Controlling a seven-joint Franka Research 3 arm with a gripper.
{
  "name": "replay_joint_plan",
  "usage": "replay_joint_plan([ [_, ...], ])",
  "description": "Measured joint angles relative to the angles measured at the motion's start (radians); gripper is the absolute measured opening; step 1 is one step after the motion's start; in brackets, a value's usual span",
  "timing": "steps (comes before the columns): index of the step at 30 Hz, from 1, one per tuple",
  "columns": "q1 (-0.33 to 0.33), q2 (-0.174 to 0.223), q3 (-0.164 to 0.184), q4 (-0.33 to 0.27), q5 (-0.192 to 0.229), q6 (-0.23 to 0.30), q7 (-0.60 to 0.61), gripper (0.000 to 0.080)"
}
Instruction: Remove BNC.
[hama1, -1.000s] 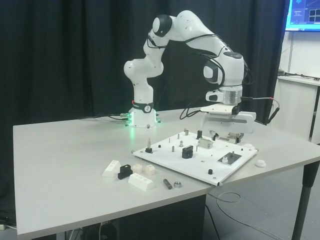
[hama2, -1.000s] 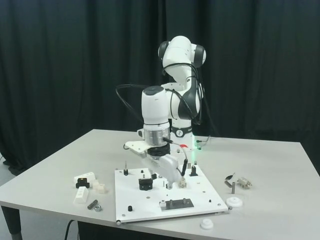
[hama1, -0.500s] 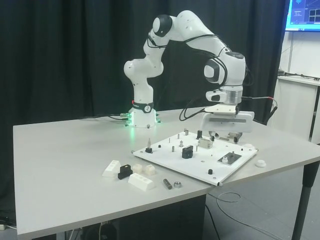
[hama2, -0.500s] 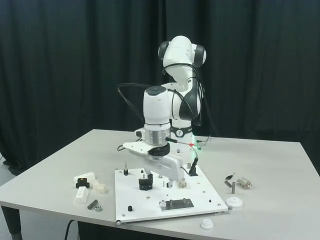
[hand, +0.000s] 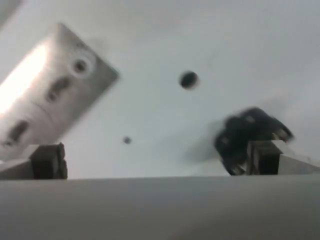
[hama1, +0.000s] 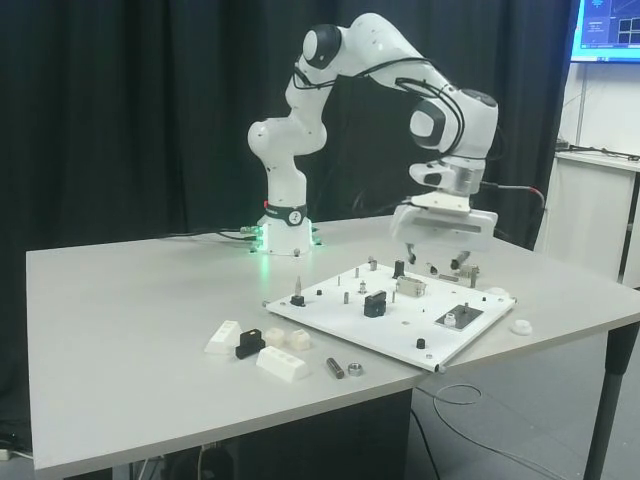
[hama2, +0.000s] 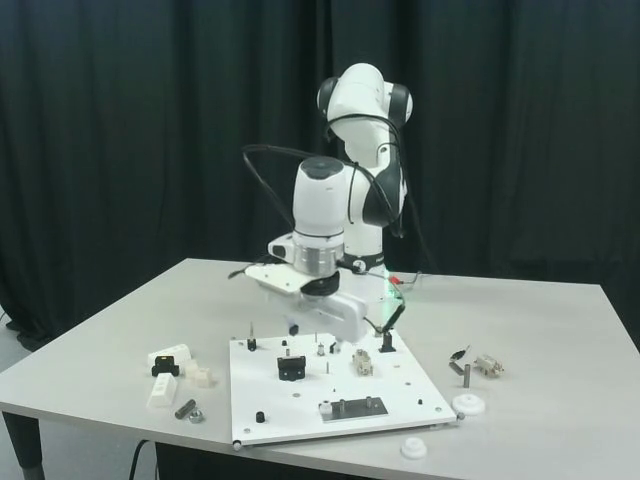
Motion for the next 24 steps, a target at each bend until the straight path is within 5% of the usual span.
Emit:
replay_joint_plan([
  [9,-0.021,-0.059,-0.013,-0.025,-0.031,-0.096,0.052,0.08],
  [24,-0.052,-0.166,-0.017,-0.171,-0.02,-0.082,0.372,0.08],
])
